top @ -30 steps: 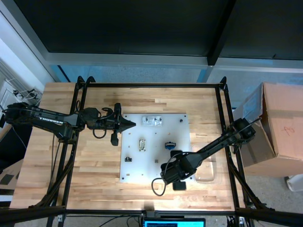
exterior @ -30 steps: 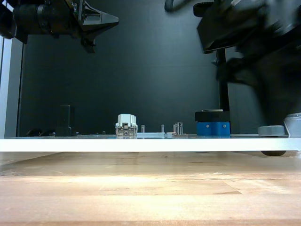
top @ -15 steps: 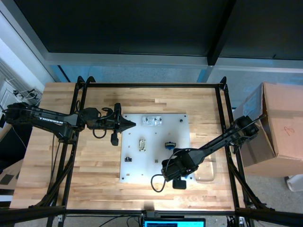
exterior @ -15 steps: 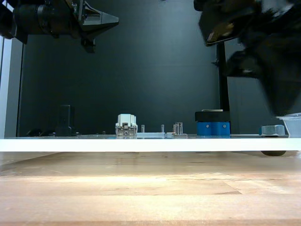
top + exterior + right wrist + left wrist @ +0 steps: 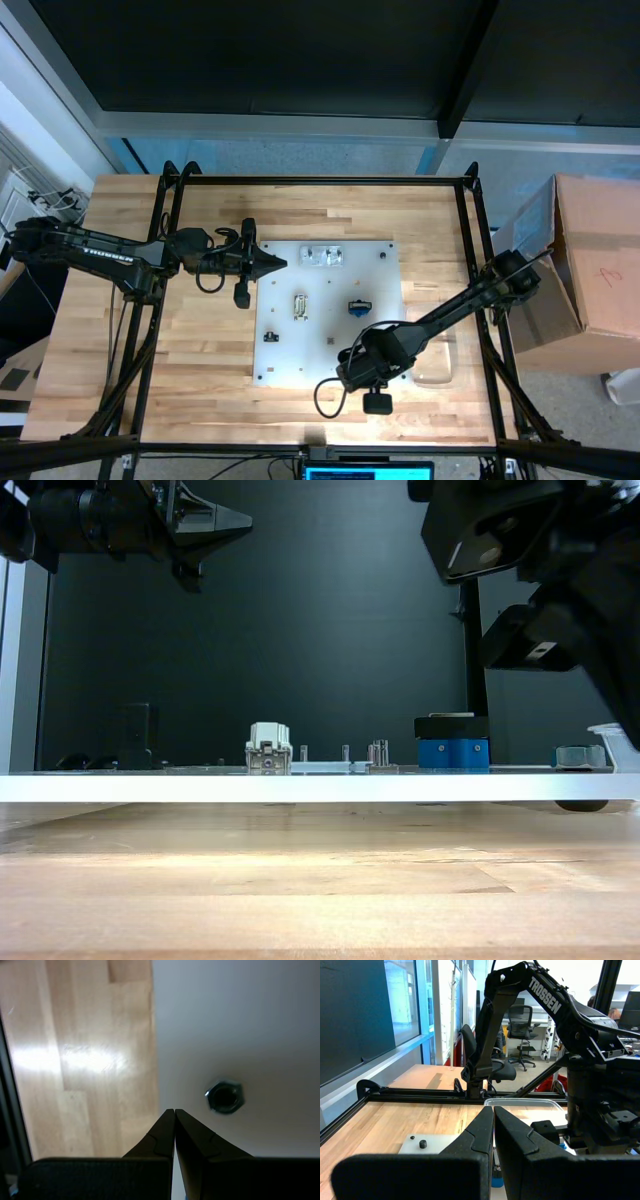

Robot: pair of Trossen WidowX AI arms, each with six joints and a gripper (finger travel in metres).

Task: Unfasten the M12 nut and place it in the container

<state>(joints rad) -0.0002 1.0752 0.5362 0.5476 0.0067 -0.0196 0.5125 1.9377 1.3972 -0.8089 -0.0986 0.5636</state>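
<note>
Fingers of the right tool [image 5: 174,1110] are closed, the two black tips meeting with nothing gripped between them; the tool hangs pointing straight down over the near right edge of the square white task board [image 5: 330,330], tips just above it and close to the seam where board meets pale wooden bench [image 5: 200,340]. Just ahead of those tips and a little to one side, not touching them, sits the small silver hexagonal nut [image 5: 580,755]; it lies flat and level on its stud, the short black stud [image 5: 225,1098] showing as a dark core in its bore; from bench height no ribs show beneath it, the nut resting right down on the board. Past the nut from the tool, off the board's right edge, stands the clear plastic tray [image 5: 445,378]; the nut is outside it.

Fingers of the left tool [image 5: 493,1110] are likewise pressed flat together, gripping nothing; this tool hangs high over the board's far left corner, pointing level across toward the right arm, well apart from nut and tray. Below and ahead of it on the board stands a grey-white connector block [image 5: 268,750]; farther toward the right tool, a blue block with a black cap [image 5: 452,742].
</note>
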